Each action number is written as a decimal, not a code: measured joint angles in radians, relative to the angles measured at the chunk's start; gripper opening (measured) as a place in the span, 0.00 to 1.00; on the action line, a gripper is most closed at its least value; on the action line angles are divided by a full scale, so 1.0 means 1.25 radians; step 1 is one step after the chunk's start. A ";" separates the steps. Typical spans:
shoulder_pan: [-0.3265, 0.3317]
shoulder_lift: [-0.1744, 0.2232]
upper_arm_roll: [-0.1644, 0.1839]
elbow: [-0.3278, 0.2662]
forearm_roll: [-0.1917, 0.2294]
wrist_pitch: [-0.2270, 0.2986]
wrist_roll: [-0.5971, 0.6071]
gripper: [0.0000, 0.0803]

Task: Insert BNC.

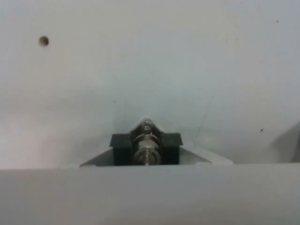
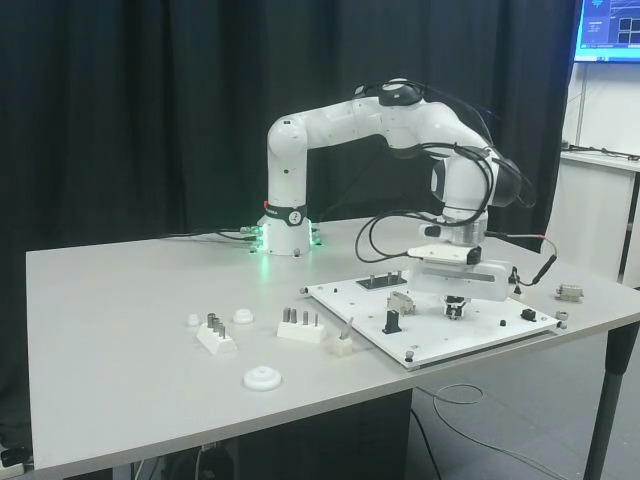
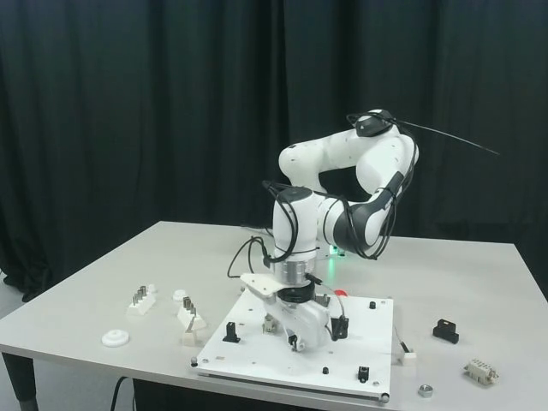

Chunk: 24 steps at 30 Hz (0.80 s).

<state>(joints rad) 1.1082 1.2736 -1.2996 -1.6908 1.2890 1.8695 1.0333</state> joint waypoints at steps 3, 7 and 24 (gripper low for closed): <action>0.005 0.000 0.000 -0.005 0.000 0.008 0.029 0.15; 0.012 0.000 0.000 -0.012 0.000 0.019 0.076 0.15; 0.025 0.000 0.000 -0.025 0.000 0.039 0.284 0.15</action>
<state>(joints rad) 1.1396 1.2736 -1.2995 -1.7226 1.2891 1.9182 1.3877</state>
